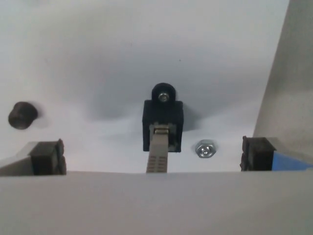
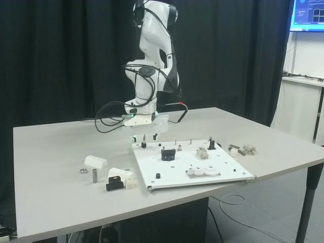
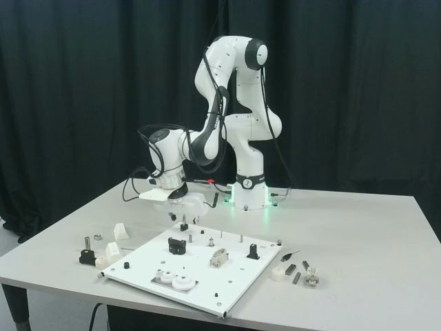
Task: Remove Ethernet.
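The tool (image 1: 151,155) is hanging open above the white board (image 2: 188,164), its fingertips either side of the black socket (image 1: 163,125) holding the plug (image 1: 158,152)

From my remote station this reads as a robotics lab set up for testing: black curtains (image 3: 83,83) hang floor to ceiling behind the white Franka arm (image 3: 234,103), which is bolted on a plain grey table (image 2: 50,152). I see a white assembly board (image 3: 200,265) lying on the table with small fixtures, pegs and gears fastened to it, and loose parts are scattered beside it rather than anything domestic. In the first room view a monitor (image 2: 308,15) glows at the upper corner above a white cabinet (image 2: 298,104), which again suits a research room.
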`<state>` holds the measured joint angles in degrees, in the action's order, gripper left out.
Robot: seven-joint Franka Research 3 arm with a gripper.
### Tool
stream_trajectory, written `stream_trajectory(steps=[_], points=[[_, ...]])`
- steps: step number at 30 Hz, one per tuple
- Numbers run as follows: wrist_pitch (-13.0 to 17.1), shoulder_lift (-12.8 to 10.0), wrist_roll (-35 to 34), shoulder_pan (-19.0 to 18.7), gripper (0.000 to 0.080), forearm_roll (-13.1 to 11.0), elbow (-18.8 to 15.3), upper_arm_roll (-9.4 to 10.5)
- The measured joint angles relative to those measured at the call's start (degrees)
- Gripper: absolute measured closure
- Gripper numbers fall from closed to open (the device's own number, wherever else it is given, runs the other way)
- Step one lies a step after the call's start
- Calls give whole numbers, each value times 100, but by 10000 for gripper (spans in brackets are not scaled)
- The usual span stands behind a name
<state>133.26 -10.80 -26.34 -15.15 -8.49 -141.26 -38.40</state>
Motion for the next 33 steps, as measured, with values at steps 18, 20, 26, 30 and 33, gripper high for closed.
stream_trajectory(steps=[18,20,26,30,33], points=[[90,-6,0,0,3,0,-84,0],[120,-9,7,-1,3,0,-94,0],[147,-28,19,-10,3,4,-106,0],[158,-44,19,-10,278,4,-106,0],[166,-58,19,-10,278,4,-107,0]])
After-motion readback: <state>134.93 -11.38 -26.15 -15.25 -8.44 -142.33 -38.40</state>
